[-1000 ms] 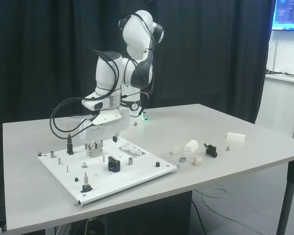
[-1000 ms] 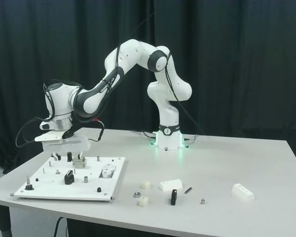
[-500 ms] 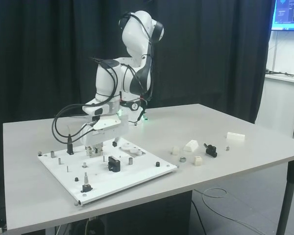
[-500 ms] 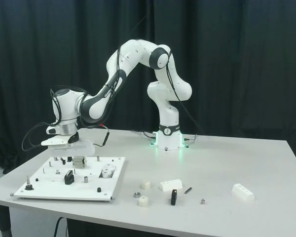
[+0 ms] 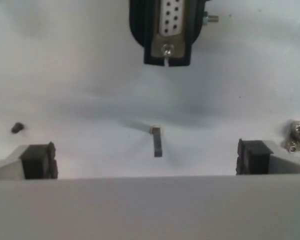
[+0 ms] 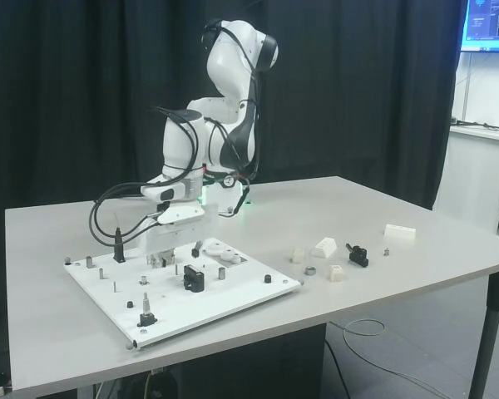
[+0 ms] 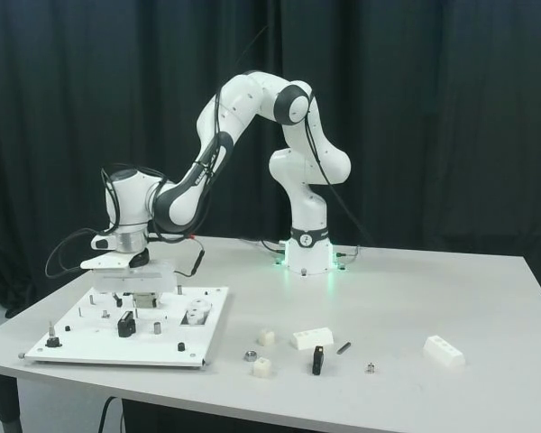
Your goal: Remove square peg 1.
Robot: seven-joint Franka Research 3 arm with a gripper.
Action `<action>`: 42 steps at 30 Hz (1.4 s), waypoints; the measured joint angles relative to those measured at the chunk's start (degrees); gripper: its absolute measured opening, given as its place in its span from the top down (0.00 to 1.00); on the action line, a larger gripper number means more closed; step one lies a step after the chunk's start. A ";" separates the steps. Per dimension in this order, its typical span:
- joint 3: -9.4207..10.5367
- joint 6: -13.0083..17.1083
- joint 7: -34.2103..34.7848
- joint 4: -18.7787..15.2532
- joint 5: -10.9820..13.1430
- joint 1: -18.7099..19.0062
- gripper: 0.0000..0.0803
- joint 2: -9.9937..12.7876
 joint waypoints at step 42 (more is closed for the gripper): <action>0.52 6.43 -2.37 -2.28 4.85 -0.23 0.16 1.78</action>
